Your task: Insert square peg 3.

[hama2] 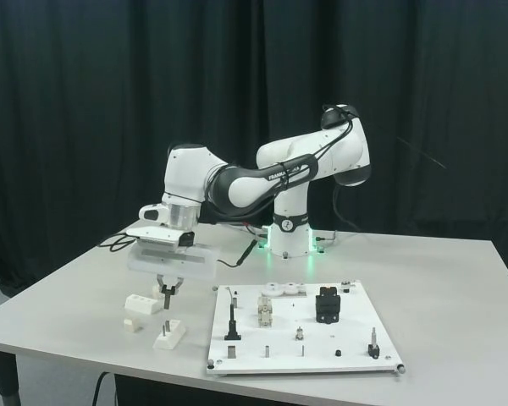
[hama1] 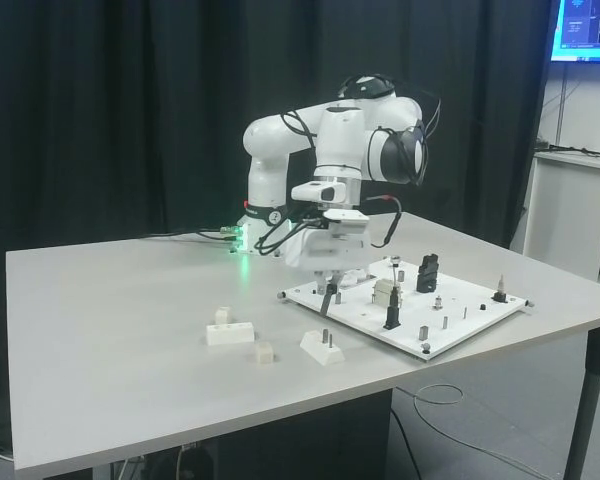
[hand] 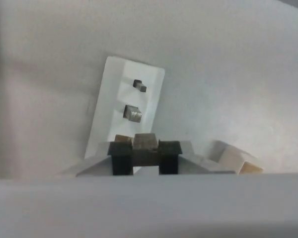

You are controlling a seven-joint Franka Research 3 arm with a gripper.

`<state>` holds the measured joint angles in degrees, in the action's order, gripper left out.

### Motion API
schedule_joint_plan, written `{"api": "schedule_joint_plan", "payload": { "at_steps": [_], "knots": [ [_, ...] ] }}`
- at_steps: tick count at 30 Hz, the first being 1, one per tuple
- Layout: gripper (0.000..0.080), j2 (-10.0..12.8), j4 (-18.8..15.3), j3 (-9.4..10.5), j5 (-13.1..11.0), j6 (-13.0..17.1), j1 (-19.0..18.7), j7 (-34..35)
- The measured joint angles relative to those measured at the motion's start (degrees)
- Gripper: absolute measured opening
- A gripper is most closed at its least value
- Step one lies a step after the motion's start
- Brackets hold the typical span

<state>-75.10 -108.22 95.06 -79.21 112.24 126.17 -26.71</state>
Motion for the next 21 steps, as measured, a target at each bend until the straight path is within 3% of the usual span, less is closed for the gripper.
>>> {"api": "schedule_joint_plan", "payload": {
  "at_steps": [11,21],
  "knots": [
    [0.0107,0.18,-0.42,-0.35,0.03,-0.66,-0.41,-7.86],
    [0.0107,0.56,-0.64,-2.12,0.13,-6.35,-1.29,-8.59]
  ]
}}
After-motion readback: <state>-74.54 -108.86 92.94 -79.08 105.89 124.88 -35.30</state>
